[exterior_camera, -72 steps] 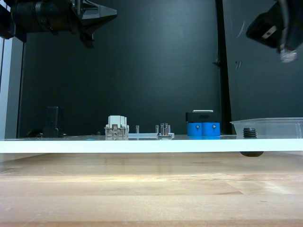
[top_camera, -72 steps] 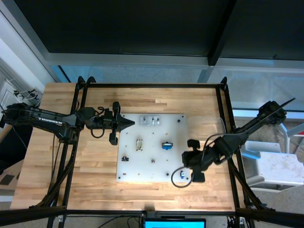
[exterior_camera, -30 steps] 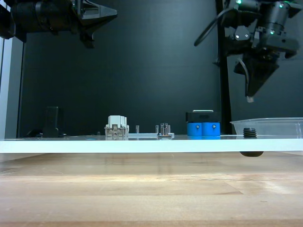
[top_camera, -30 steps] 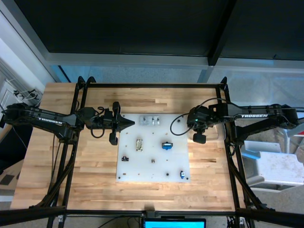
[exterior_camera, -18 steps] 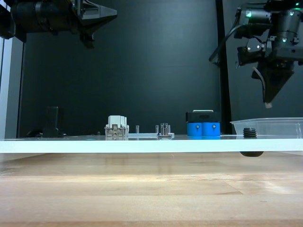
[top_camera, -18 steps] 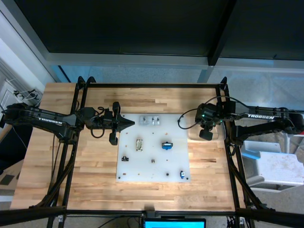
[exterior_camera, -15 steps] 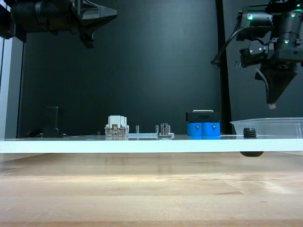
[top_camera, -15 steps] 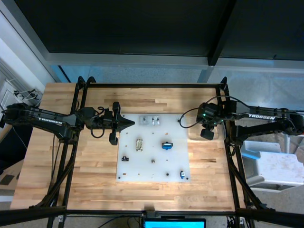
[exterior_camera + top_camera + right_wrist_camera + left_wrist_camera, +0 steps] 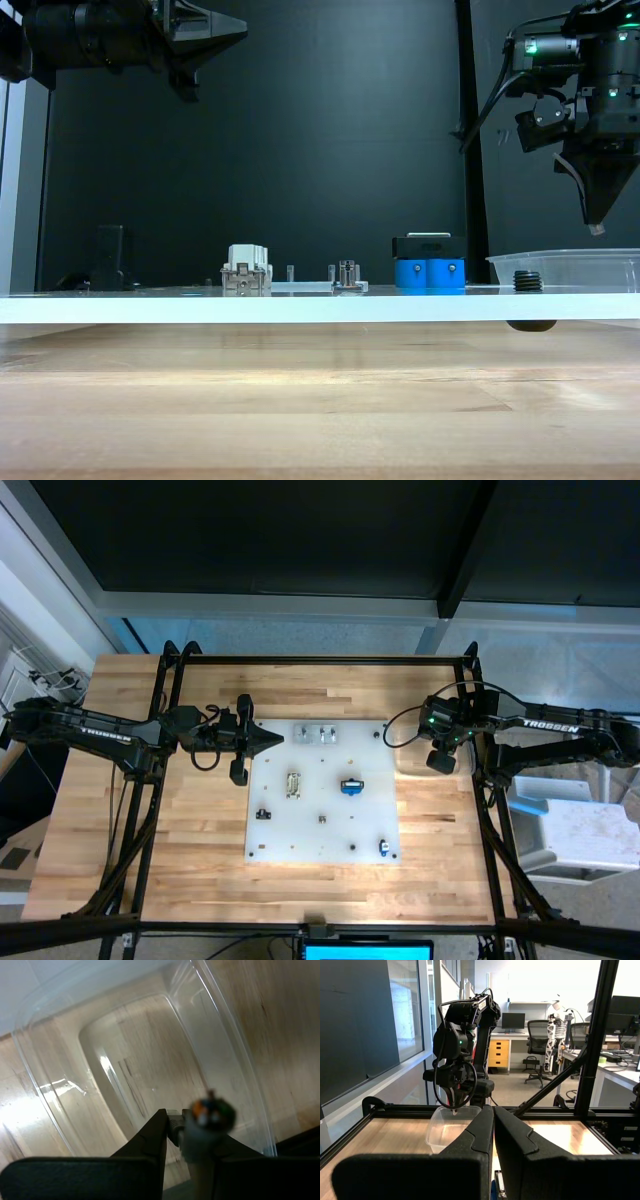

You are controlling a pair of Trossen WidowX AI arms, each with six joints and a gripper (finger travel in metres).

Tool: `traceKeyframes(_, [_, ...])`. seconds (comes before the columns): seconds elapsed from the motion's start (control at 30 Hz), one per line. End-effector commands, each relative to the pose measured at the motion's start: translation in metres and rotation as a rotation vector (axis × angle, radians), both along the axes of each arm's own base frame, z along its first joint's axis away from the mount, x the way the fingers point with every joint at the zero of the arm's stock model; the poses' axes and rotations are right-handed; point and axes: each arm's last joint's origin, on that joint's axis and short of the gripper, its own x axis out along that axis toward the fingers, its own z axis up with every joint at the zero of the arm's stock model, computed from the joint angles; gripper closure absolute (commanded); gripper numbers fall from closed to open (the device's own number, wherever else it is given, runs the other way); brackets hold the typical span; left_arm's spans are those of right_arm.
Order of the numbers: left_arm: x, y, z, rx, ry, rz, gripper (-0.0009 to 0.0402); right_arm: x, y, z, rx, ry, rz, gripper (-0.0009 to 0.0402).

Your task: Remove the rj45 connector and place it in the container

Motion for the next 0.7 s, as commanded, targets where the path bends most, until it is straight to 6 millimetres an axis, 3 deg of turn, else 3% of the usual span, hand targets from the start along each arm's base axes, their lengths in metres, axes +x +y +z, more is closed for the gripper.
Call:
traceKeyframes(0.03, [0.0000, 0.0000, 0.0002, 0.000, -0.001, 0.000, 0.0393, -0.0012, 0.0002, -0.0002, 0.001, 0.014, -0.012, 0.0325])
traceKeyframes(0.5, [0.0000, 0.0000, 0.0002, 0.000, -0.001, 0.000, 0.0393, -0.0038, 0.0012, -0.0007, 0.017, 0.034, -0.052, 0.0218])
traceKeyframes(0.7, [0.0000, 0.0001, 0.0002, 0.000, -0.001, 0.000, 0.0393, -0.0038, 0.0011, -0.0007, 0.017, 0.035, -0.051, 0.0194])
